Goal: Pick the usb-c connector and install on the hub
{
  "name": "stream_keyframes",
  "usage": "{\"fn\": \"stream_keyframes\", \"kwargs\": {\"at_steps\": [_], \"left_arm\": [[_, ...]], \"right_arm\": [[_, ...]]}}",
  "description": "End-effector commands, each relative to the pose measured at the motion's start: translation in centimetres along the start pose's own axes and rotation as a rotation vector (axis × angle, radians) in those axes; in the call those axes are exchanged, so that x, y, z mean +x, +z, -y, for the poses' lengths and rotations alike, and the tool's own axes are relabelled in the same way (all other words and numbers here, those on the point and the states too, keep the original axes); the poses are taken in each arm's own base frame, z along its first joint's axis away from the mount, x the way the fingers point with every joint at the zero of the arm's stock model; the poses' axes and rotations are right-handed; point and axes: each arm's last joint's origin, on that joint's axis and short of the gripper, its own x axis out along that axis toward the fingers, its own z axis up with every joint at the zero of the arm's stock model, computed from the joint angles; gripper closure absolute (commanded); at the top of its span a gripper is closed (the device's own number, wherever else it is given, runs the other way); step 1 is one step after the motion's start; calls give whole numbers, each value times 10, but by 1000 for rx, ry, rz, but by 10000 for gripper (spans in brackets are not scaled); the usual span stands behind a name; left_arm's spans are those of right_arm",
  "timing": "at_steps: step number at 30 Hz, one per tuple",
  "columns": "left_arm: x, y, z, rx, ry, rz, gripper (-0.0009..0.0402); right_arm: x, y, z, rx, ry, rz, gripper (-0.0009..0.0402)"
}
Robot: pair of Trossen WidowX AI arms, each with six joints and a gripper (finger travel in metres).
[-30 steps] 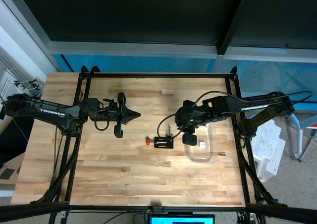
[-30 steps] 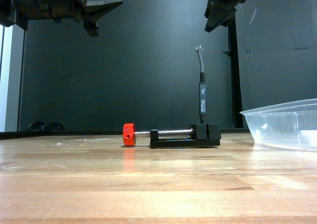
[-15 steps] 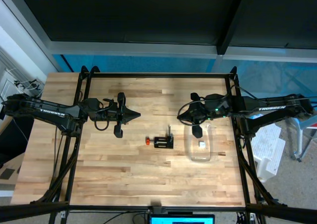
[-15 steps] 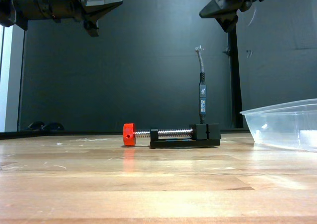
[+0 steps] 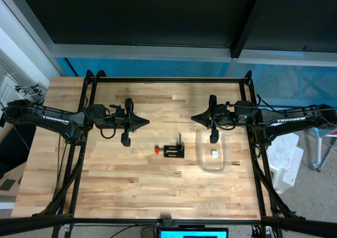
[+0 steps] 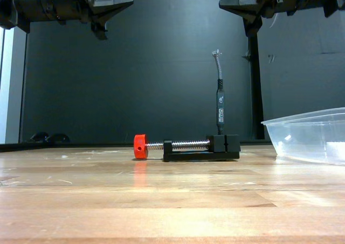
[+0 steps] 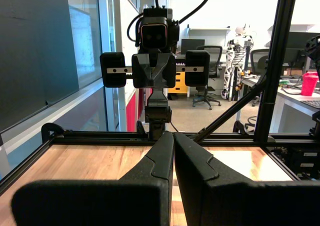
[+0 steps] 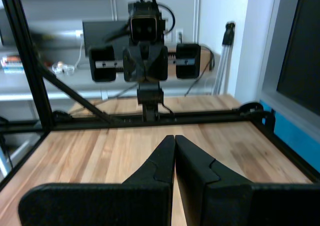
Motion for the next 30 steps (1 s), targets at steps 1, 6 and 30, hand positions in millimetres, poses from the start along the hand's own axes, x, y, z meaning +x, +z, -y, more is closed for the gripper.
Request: {"fn": "stream_keyframes", "kwargs": {"at_steps": [1, 6, 30], "left_arm": [[0, 0, 0, 0, 0, 0, 393], [0, 0, 0, 0, 0, 1, 393], [0, 0, 0, 0, 0, 1, 393]], "right_arm": [[-2, -6, 0, 4, 2, 27, 393], [-3, -10, 0, 12, 31, 64, 393], [-3, -12, 0, 8, 29, 60, 393]]}}
